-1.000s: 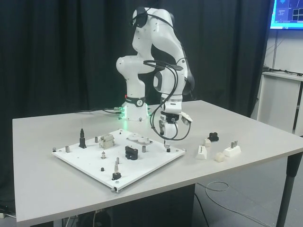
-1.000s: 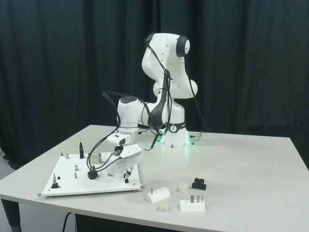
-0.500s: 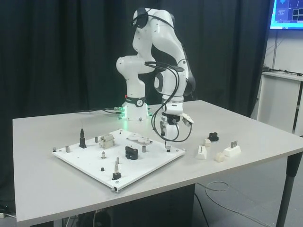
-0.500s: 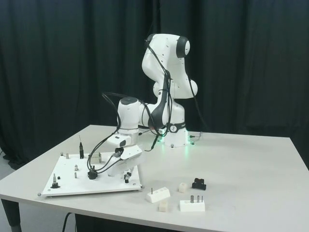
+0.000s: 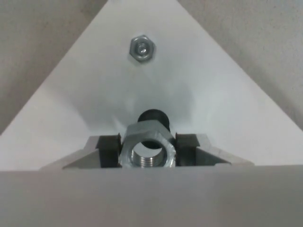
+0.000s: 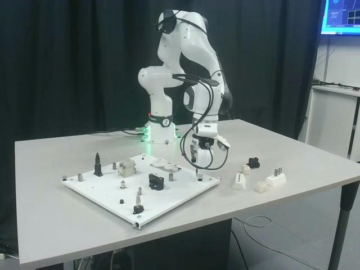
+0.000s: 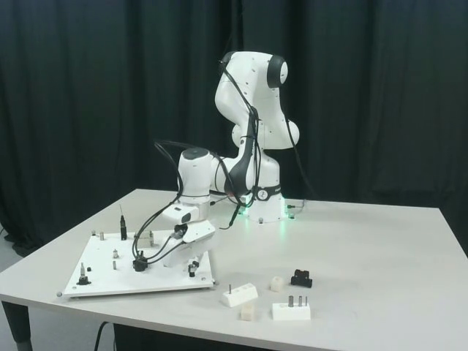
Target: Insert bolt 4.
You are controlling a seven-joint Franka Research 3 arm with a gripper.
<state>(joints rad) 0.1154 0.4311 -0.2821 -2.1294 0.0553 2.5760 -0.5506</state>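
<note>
In the wrist view a grey hex-headed bolt (image 5: pixel 147 152) sits between the black finger pads (image 5: pixel 110 147), which press on its two sides. My gripper (image 5: pixel 147 144) is shut on it. Just beyond the bolt a round black socket (image 5: pixel 152 116) stands on the white board (image 5: pixel 213 118). In the first room view the gripper (image 6: pixel 196 161) hangs a little above that socket (image 6: pixel 198 178), near the board's corner. In the second room view the gripper (image 7: pixel 191 257) is likewise above the socket (image 7: pixel 191 273). The bolt itself is too small to make out in the room views.
A grey hex nut (image 5: pixel 142 48) sits near the board's corner. The board (image 6: pixel 101 188) also carries several posts and a black block (image 6: pixel 156 181). White blocks (image 6: pixel 275 179) and a small black part (image 6: pixel 253 162) lie on the grey table (image 6: pixel 50 225) beside the board.
The gripper has risen slightly above the black socket at the board's corner. Nothing else on the board or table has moved.
</note>
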